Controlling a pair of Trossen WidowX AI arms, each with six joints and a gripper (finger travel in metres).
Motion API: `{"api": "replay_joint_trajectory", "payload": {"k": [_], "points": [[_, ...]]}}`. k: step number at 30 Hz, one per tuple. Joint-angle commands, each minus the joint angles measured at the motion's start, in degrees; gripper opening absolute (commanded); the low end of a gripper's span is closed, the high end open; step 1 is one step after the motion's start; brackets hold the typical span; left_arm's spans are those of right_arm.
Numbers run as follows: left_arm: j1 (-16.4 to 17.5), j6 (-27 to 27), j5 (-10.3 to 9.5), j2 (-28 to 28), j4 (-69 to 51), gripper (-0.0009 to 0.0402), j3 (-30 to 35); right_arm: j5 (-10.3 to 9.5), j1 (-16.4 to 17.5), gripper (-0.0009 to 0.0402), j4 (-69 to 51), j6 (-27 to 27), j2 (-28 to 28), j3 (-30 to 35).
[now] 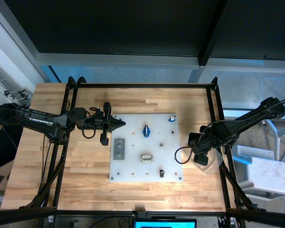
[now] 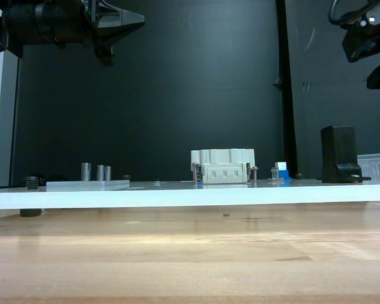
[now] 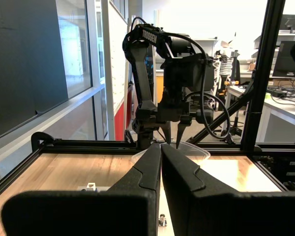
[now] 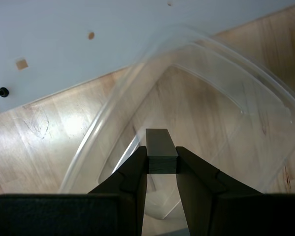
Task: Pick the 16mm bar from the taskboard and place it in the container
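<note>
The right hand (image 4: 162, 153) pinches the grey bar (image 4: 160, 140) between its two fingers. It hangs over the clear tub (image 4: 265, 98), which sits on the desk (image 4: 39, 132) just beside the white board (image 4: 88, 39). The tub lies right below the bar, so I think the bar only needs to go down and be let go. The bar seems to point out along the fingers, but that is hard to tell. The left hand (image 1: 118, 123) is pressed together, up over the board's left edge, well away from the tub.
</note>
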Motion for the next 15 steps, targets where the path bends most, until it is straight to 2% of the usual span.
{"api": "replay_joint_trajectory", "payload": {"k": [1, 11, 15], "points": [[0.02, 0.0, 0.02, 0.0, 0.0, 0.0, 0.0, -0.04, 0.0, 0.0029, -0.31, 1.2, -1.16, -1.31], [0.02, 0.0, 0.02, 0.0, 0.0, 0.0, 0.0, -0.02, 0.0, 0.0031, -0.24, 2.51, -1.62, -3.17], [0.02, 0.0, 0.02, 0.0, 0.0, 0.0, 0.0, -0.02, 0.0, 0.0047, -0.28, 2.8, -1.6, -3.3]]}}
